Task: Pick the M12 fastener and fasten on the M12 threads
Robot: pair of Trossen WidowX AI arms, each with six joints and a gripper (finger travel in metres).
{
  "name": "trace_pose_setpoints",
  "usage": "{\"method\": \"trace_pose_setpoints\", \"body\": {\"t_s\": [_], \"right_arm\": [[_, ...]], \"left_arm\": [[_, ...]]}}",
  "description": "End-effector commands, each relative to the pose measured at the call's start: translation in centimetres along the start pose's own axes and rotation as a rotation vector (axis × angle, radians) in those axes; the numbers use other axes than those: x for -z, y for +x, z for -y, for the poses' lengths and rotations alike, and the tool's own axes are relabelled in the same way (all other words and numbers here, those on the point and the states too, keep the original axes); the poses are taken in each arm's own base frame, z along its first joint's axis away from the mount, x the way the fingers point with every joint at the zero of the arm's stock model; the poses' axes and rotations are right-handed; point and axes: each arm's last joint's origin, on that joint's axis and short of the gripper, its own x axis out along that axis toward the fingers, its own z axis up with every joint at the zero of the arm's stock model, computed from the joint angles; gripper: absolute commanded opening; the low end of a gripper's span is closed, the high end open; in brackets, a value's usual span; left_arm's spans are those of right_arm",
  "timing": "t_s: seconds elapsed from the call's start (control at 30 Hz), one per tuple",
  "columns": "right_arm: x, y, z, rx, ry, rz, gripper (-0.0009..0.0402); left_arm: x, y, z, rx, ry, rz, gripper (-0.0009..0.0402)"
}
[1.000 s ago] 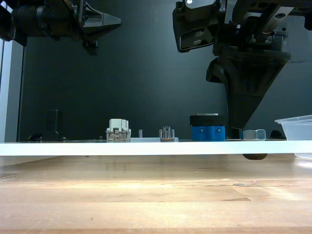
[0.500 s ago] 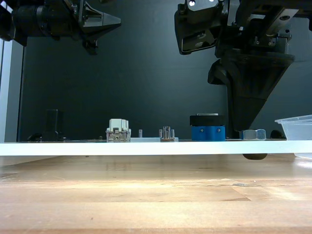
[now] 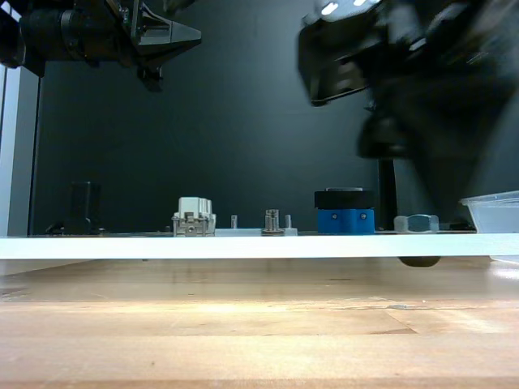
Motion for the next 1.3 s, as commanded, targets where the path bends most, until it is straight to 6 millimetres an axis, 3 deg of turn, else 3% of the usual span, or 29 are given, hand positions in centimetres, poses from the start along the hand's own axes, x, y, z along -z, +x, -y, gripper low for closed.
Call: {"method": "trace_pose_setpoints", "body": {"t_s": [0.03, 0.6, 0.77, 1.1, 1.3], "right_arm": [[0.2, -0.6, 0.1, 0.011, 0.001, -0.006, 0.0], [0.3, -1.5, 0.1, 0.033, -0.002, 0.033, 0.0], [0.4, -2.9, 0.1, 0.042, -0.007, 0.086, 0.0], [0.7, -7.6, -0.3, 0.017, -0.053, 0.302, 0.0], [1.0, -8.3, -0.2, 0.01, -0.06, 0.315, 0.0]], "left_arm": [[0.0, 0.0, 0.0, 0.0, 0.0, 0.0, 0.0], [0.0, 0.0, 0.0, 0.0, 0.0, 0.002, 0.0], [0.0, 0.0, 0.0, 0.0, 0.0, 0.0, 0.0], [0.0, 0.0, 0.0, 0.0, 0.0, 0.0, 0.0], [0.0, 0.0, 0.0, 0.0, 0.0, 0.0, 0.0]]}}
